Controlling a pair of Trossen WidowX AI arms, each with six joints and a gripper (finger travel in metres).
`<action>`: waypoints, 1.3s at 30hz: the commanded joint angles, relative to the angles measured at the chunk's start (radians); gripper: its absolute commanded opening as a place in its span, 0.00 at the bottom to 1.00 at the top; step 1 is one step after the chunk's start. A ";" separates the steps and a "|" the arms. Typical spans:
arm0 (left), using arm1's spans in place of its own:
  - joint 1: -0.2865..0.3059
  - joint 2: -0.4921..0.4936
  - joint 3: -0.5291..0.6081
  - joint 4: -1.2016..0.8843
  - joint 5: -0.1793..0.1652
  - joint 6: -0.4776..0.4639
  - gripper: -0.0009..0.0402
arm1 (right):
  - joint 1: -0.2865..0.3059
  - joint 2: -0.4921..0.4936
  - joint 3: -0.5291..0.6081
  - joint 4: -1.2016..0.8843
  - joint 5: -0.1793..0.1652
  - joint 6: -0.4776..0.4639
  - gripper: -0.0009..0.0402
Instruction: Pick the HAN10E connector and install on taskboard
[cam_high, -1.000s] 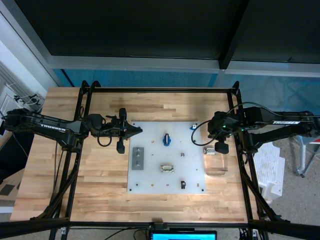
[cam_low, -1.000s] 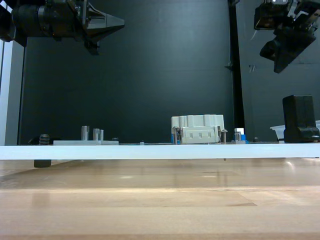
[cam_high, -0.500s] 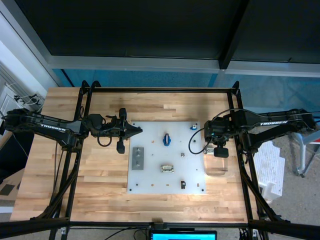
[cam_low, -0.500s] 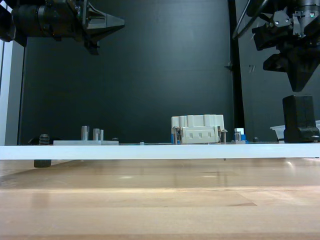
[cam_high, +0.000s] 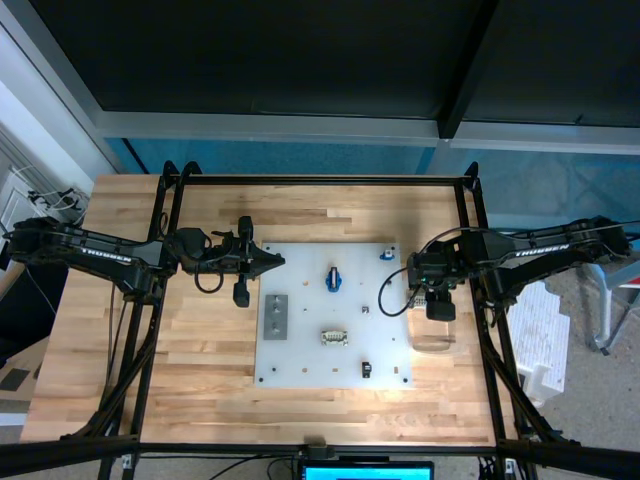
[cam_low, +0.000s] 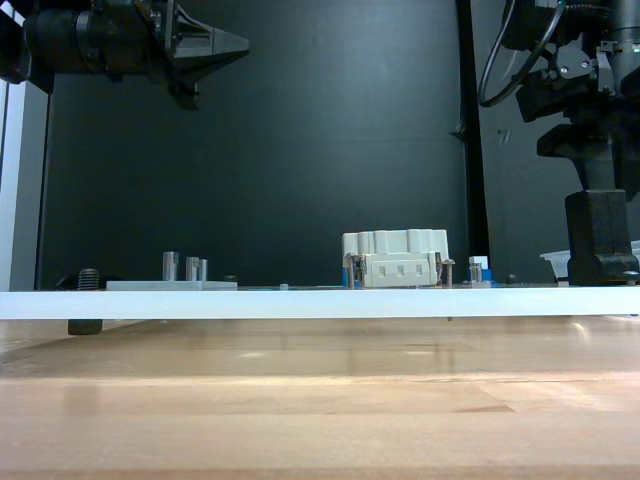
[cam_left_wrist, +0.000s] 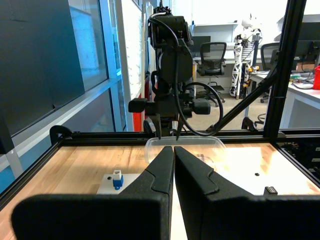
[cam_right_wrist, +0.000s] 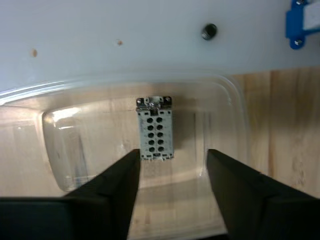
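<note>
Left claw (cam_high: 276, 261) is pinched closed, parked over the worktop (cam_high: 200, 380) just left of the taskboard (cam_high: 300, 350), out of the way. The HAN10E connector (cam_right_wrist: 155, 131) lies in the clear tray (cam_right_wrist: 235, 95) off the board's right edge. Right claw (cam_high: 438, 308) hangs over it, fingers spread, lined up for the grab I reckon.

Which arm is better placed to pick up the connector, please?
The right arm. The right gripper is open above the tray, with the connector almost straight below it. The left gripper is shut and hangs high at the board's left edge, away from the tray.
</note>
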 joint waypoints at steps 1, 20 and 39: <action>0.000 0.000 0.000 -0.001 0.000 0.000 0.02 | 0.004 0.001 -0.025 0.014 0.000 -0.003 0.59; 0.000 0.000 0.000 0.000 0.000 0.000 0.02 | 0.048 0.007 -0.141 0.143 0.050 0.049 0.65; 0.000 0.000 0.000 0.000 0.000 0.000 0.02 | 0.065 0.072 -0.169 0.198 0.043 0.075 0.65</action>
